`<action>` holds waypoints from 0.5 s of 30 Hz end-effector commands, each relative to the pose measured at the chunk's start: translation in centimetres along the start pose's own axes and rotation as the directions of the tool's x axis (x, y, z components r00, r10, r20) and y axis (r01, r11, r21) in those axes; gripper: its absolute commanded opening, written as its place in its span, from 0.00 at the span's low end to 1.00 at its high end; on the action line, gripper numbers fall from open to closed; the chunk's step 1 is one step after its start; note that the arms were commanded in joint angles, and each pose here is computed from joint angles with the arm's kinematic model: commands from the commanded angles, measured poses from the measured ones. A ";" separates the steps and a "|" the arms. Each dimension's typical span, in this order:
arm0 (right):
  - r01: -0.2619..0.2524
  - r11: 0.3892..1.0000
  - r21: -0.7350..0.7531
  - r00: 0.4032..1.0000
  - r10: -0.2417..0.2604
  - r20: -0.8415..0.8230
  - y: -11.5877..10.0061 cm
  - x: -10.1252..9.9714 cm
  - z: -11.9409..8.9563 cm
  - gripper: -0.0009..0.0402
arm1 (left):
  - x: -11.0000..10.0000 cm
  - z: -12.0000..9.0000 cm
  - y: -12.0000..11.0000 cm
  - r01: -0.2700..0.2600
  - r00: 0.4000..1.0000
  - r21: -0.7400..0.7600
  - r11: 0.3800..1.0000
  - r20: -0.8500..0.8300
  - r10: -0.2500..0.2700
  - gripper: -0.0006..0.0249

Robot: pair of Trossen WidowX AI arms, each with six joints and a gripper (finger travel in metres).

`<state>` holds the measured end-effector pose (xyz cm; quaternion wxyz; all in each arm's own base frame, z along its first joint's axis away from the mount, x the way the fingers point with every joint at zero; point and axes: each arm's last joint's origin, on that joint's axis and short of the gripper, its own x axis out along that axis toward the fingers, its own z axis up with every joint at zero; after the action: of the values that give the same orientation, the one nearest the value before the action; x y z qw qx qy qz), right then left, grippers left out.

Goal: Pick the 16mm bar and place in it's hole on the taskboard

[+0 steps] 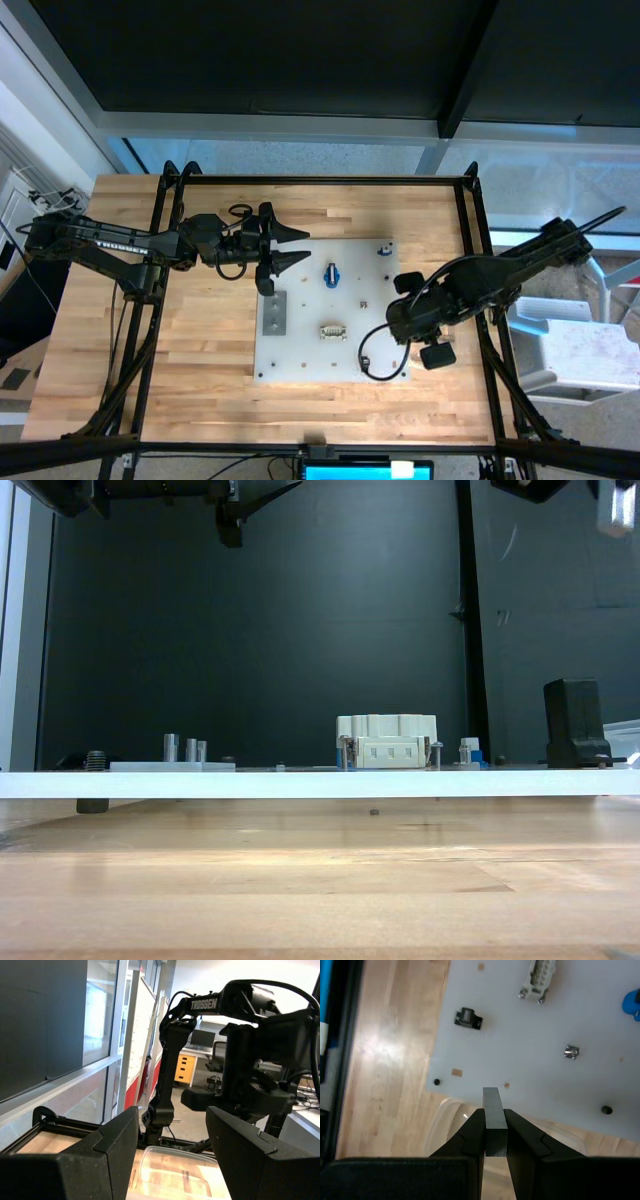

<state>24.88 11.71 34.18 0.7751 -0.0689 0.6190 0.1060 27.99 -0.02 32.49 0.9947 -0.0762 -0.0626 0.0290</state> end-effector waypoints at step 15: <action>-0.041 0.952 -0.303 0.989 -0.004 -0.147 1.8 5.3 2.6 0.02 | 0.0 0.0 0.0 0.000 1.000 0.000 1.000 0.000 0.000 0.75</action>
<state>27.82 14.32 29.86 0.7094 -0.1773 0.6542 0.1931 27.99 -0.02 32.48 0.9947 -0.0762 -0.0628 0.0289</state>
